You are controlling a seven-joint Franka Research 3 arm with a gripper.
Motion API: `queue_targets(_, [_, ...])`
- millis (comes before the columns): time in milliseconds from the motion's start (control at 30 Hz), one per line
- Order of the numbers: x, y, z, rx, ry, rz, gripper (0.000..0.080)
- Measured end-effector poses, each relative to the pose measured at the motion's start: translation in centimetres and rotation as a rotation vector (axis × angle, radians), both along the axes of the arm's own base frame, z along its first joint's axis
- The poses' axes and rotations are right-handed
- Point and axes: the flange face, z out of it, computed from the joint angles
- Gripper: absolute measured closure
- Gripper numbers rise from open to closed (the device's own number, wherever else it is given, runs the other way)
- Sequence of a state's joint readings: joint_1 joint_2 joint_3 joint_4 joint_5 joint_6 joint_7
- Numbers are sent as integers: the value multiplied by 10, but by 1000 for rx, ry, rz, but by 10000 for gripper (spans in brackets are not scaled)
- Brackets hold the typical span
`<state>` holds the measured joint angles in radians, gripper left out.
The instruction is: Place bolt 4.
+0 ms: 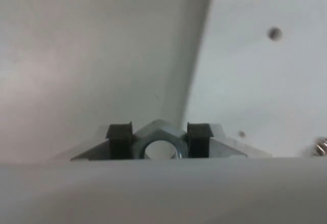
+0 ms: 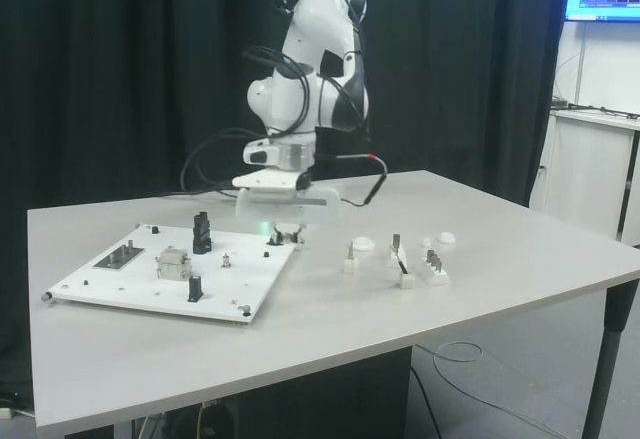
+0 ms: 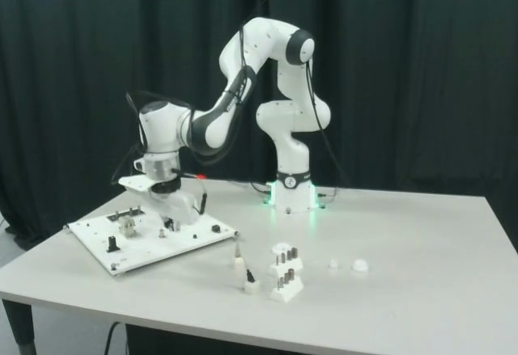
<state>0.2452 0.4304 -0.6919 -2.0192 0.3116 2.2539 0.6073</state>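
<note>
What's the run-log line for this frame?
phase: placing | gripper: shut on bolt | position: low over white board, at its edge | table: grey

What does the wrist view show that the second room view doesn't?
Only the wrist view shows the hex-headed bolt clamped between the black pads of the hand, close above the white board. Only the second room view shows the whole arm, the grey table and the white holders with spare parts. Both show the white board and the hand.

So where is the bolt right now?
The bolt sits between the gripper's black fingers in the wrist view, low over the white board's far corner near the robot's base.
</note>
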Motion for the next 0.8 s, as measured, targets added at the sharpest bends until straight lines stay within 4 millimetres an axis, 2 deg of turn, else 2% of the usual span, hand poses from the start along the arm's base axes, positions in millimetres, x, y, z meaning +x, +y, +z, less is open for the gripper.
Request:
queue_targets(400, [18, 24, -39, 0, -48, -31, 577])
queue_targets(800, [35, 47, -69, 33, -73, -55, 577])
